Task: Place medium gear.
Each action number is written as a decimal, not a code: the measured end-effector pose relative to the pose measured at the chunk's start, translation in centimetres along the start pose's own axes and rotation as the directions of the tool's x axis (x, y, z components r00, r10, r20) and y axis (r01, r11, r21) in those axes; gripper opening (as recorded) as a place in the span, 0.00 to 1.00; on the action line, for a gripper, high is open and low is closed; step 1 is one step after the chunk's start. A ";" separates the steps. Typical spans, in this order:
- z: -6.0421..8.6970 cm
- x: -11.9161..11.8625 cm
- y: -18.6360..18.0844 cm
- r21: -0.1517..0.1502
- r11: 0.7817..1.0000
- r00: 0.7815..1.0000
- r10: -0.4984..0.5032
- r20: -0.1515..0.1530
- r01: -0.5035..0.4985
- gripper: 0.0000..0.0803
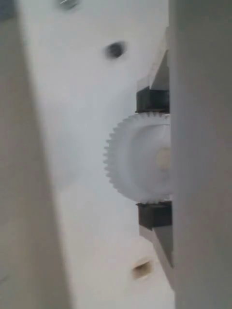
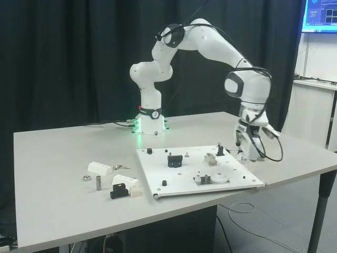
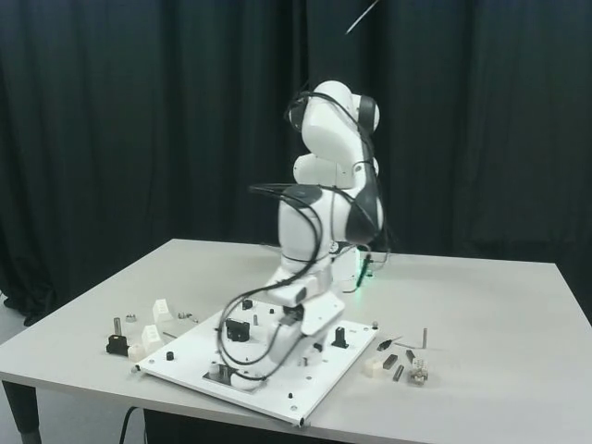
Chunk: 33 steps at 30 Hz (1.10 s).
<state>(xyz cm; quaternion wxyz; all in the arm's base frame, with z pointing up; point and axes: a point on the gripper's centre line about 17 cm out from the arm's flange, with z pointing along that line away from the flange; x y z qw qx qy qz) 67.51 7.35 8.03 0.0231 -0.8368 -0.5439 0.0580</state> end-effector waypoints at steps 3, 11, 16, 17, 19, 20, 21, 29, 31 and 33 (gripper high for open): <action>0.4 1.6 -1.0 0.000 1.000 1.000 0.002 0.004 -0.002 0.49; 2.0 5.1 -2.7 -0.013 1.000 1.000 0.003 0.009 -0.003 0.49; 3.4 6.6 -3.4 -0.019 1.000 1.000 -0.009 0.012 0.010 0.49; 3.7 6.9 -3.5 -0.021 1.000 1.000 -0.013 0.012 0.013 0.49; 4.3 7.3 -3.7 -0.023 1.000 1.000 -0.020 0.013 0.020 0.49; 4.5 7.5 -3.9 -0.023 0.999 1.000 -0.024 0.014 0.024 0.49; 4.8 7.7 -4.0 -0.024 0.999 1.000 -0.027 0.015 0.027 0.49; 6.0 8.8 -4.7 -0.026 0.999 0.999 -0.038 0.019 0.038 0.53; 6.1 8.9 -4.8 -0.026 0.999 0.999 -0.037 0.020 0.038 0.53; 6.1 9.1 -4.9 -0.027 0.999 0.999 -0.038 0.020 0.038 0.95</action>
